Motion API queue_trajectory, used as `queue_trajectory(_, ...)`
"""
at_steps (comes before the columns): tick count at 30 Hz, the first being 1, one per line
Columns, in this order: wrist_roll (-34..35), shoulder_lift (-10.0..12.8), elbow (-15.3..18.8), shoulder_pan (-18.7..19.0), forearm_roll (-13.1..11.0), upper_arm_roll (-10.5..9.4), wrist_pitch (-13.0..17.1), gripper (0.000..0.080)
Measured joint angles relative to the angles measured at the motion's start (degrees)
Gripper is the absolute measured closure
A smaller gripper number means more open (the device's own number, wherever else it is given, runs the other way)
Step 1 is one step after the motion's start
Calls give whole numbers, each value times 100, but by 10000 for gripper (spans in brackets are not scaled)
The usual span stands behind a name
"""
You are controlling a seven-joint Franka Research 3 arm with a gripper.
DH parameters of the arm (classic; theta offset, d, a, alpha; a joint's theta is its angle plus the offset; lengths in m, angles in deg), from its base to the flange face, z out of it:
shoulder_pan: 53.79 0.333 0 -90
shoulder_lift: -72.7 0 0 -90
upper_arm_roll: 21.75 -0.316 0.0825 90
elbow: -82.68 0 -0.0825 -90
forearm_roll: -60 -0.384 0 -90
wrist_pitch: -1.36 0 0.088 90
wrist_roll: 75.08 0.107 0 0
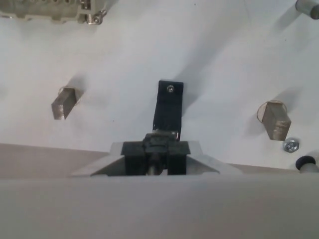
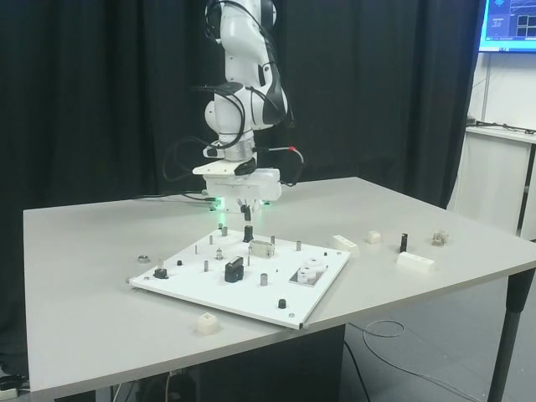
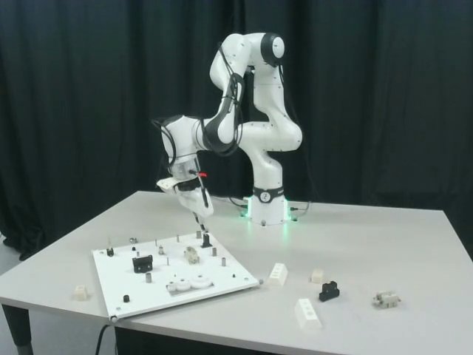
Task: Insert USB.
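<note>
My gripper (image 1: 156, 162) is shut on a black USB plug (image 1: 158, 139), whose metal tip points down at the white board (image 1: 214, 64). Just beyond the tip stands the black USB socket block (image 1: 169, 107), upright and held by one screw. In the first room view the gripper (image 2: 244, 211) hangs a little above the socket (image 2: 248, 234) at the board's far edge, not touching it. The second room view shows the gripper (image 3: 198, 220) slightly above and to the left of the socket (image 3: 206, 239).
Two grey metal pegs (image 1: 65, 102) (image 1: 275, 119) flank the socket, and a multi-pin connector (image 1: 50, 12) lies further off. The board (image 2: 276, 301) also carries white gears (image 2: 311, 268) and a black part (image 2: 233, 270). White blocks (image 3: 308, 313) and small parts (image 3: 329, 291) are scattered on the table.
</note>
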Motion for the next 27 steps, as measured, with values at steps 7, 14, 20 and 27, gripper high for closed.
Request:
queue_trajectory(7, -5, 37, 10, 3, 0, -4, 0, 715)
queue_trajectory(14, -6, 56, 28, 21, -13, -8, -10, 715)
queue_trajectory(20, -22, 85, 41, 49, -50, -10, -14, 715)
queue_trajectory(27, -42, 94, 48, 60, -75, -11, -14, 716)
